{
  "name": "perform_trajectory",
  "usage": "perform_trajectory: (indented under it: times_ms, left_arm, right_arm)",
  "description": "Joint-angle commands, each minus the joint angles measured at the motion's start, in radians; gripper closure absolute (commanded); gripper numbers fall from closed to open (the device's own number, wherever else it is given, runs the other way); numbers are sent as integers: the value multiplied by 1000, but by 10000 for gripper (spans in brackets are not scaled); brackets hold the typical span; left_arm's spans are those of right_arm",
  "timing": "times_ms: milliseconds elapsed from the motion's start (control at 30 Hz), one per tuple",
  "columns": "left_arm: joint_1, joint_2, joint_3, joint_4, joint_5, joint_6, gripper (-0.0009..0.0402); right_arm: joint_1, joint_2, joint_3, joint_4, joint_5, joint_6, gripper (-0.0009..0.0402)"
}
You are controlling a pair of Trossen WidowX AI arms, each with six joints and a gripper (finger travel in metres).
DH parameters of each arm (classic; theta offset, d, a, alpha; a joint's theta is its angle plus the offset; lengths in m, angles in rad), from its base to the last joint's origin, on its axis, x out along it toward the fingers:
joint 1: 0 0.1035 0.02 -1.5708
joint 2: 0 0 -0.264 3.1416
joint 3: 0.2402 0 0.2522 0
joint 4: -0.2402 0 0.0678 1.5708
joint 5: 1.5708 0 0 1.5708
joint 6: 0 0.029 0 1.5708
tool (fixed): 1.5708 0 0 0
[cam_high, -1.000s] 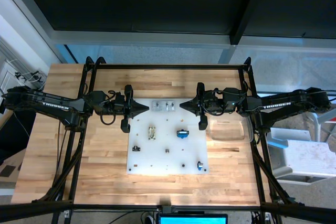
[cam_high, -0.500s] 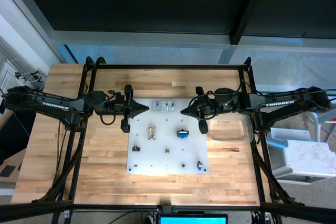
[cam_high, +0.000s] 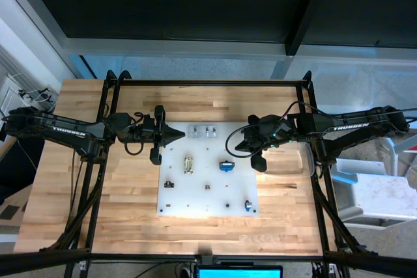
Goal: Remove the rj45 connector and place it in the container
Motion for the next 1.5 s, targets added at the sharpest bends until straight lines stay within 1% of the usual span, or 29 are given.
perform_trajectory:
  times_ms: [33, 67, 133, 167, 233, 267, 333, 367, 533, 567, 667, 833, 967, 1167, 1333, 1433, 1500]
  left_arm:
    - [0, 0, 0, 0, 0, 0, 393]
    - [0, 0, 0, 0, 0, 0, 393]
    - [0, 0, 0, 0, 0, 0, 393]
    - [0, 0, 0, 0, 0, 0, 393]
    - [0, 0, 0, 0, 0, 0, 393]
    - [0, 0, 0, 0, 0, 0, 393]
    - [0, 0, 0, 0, 0, 0, 393]
    - [0, 0, 0, 0, 0, 0, 393]
    - [0, 0, 0, 0, 0, 0, 393]
    - [0, 0, 0, 0, 0, 0, 393]
    - [0, 0, 0, 0, 0, 0, 393]
    - [0, 0, 0, 0, 0, 0, 393]
    - [0, 0, 0, 0, 0, 0, 393]
    - [0, 0, 0, 0, 0, 0, 393]
    - [0, 0, 0, 0, 0, 0, 393]
    - [0, 0, 0, 0, 0, 0, 393]
    - [0, 0, 0, 0, 0, 0, 393]
  right_arm:
    - [23, 0, 19, -64, 27, 16, 393]
    - [29, 0, 23, -79, 31, 28, 393]
    - [45, 0, 31, -114, 60, 34, 393]
    - [60, 0, 35, -135, 80, 41, 393]
    - [97, 0, 43, -182, 135, 59, 393]
    - [113, 0, 43, -197, 151, 74, 393]
    - [143, 0, 43, -229, 160, 111, 393]
    - [160, 0, 43, -244, 174, 131, 393]
    - [254, 0, 43, -287, 188, 208, 393]
    - [272, 0, 43, -294, 202, 222, 393]
    - [314, 0, 43, -318, 205, 266, 393]
    - [375, 0, 43, -356, 248, 327, 393]
    - [422, 19, 43, -357, 253, 367, 393]
    - [496, 75, 47, -356, 253, 449, 393]
    - [534, 127, 75, -356, 253, 492, 393]
    - [556, 157, 99, -356, 243, 509, 393]
    - [571, 178, 117, -357, 244, 526, 393]
